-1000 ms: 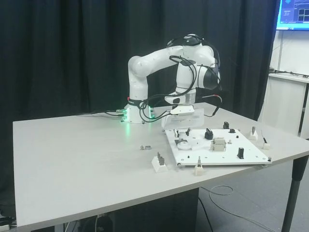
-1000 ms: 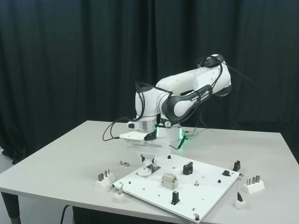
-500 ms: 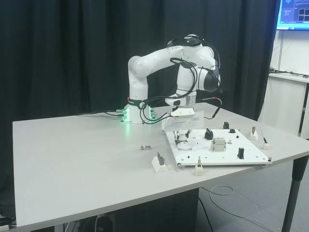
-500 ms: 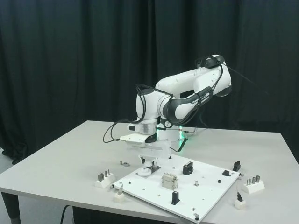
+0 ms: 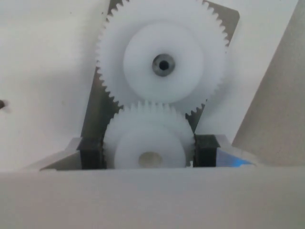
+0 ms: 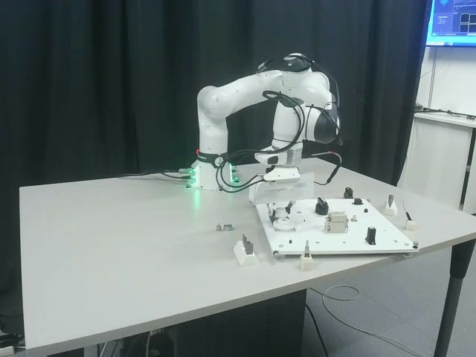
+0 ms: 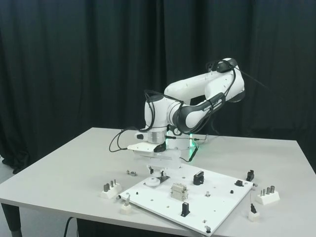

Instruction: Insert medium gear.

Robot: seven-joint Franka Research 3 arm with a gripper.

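The arm has lifted slightly; the gripper still clenches the medium gear, meshed at the large gear's six o'clock. Tilt could jam teeth.

pincer clamped — wrist low

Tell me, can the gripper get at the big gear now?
Probably not yet. The gripper is shut on the medium gear, so its fingers are full. The big gear lies bare right beside it, teeth touching, with nothing covering it.
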